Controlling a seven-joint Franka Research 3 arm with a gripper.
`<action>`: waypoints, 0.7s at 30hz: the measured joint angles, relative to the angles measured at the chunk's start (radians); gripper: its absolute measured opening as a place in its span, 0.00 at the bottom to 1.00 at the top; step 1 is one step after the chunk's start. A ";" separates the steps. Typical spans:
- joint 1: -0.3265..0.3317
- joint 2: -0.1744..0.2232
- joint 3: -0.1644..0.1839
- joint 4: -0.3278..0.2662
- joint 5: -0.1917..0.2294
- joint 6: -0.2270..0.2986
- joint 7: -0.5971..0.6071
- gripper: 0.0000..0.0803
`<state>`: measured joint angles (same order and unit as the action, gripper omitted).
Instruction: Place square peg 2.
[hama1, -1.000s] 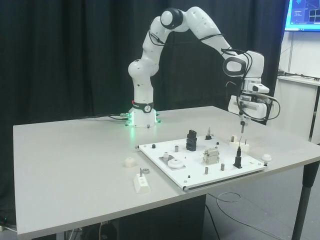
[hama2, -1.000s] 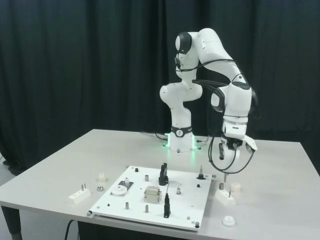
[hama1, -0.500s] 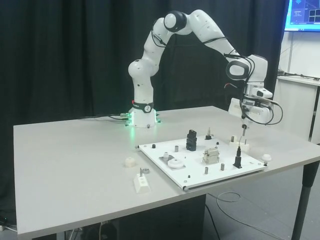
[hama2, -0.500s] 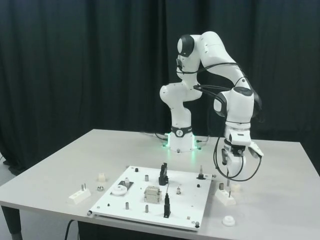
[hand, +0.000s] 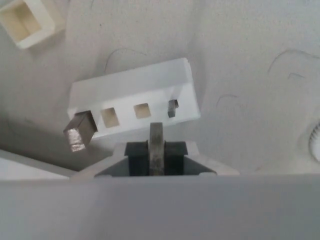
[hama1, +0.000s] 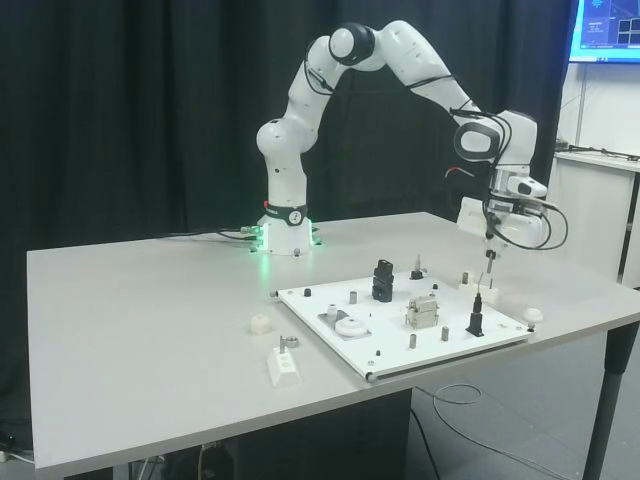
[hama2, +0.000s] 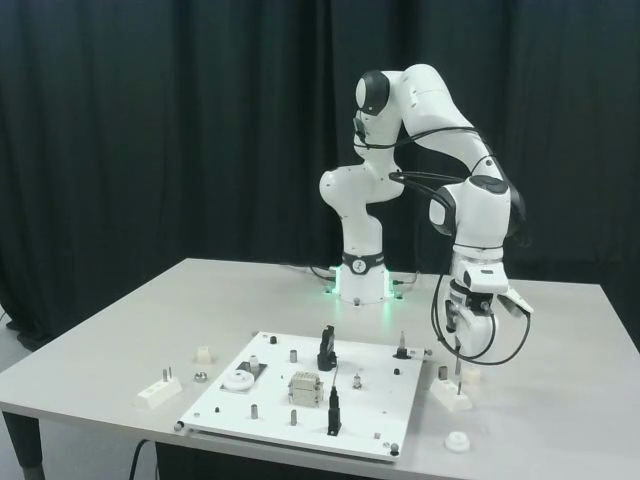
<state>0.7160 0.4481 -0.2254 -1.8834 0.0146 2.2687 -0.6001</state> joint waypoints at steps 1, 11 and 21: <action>0.000 0.002 0.000 0.001 0.000 0.000 -0.001 0.08; -0.001 0.021 0.000 0.003 -0.003 0.011 -0.010 0.08; -0.003 0.037 -0.002 0.003 -0.004 0.019 -0.017 0.08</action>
<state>0.7129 0.4848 -0.2277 -1.8803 0.0110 2.2875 -0.6174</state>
